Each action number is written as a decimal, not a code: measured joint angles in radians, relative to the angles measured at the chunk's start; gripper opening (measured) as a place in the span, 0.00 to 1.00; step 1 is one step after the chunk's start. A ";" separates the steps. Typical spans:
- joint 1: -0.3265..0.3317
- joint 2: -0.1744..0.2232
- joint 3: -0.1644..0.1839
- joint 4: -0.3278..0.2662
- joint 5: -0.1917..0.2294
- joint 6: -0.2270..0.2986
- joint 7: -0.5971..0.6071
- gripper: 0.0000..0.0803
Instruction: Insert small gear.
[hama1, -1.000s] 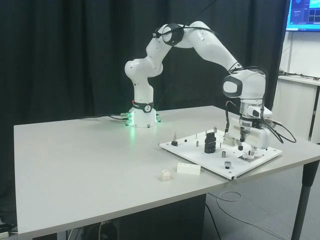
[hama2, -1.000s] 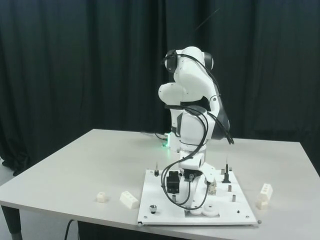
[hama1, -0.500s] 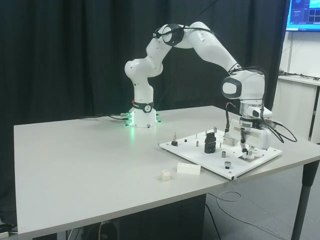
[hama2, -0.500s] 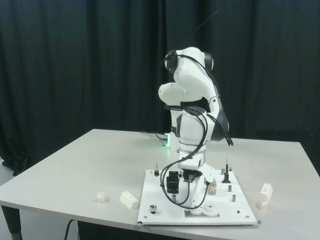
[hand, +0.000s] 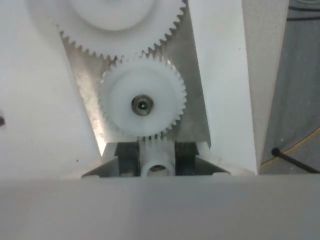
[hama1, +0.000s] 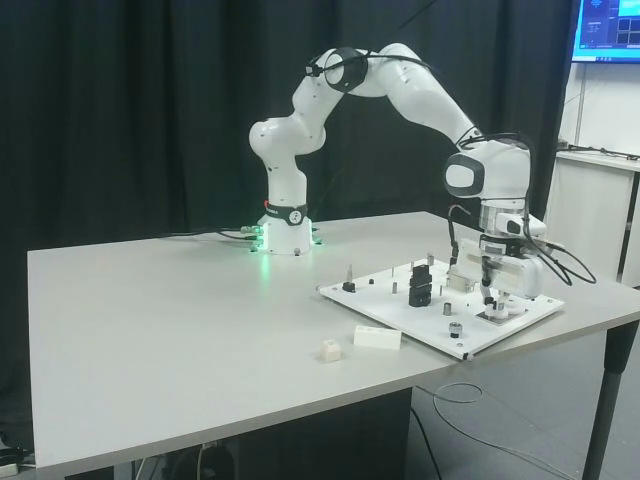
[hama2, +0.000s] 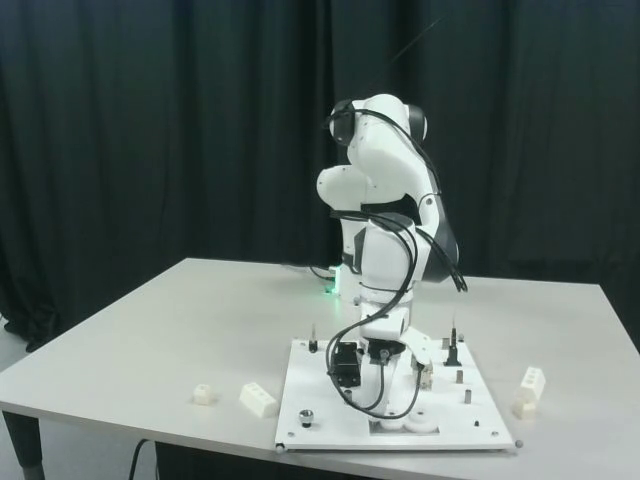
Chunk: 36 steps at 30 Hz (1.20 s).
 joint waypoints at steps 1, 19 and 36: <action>0.000 0.000 0.000 0.000 -0.002 0.000 -0.006 0.18; 0.000 0.002 0.000 0.003 -0.003 0.000 0.116 0.18; 0.000 0.004 0.000 0.009 -0.004 -0.008 0.092 0.18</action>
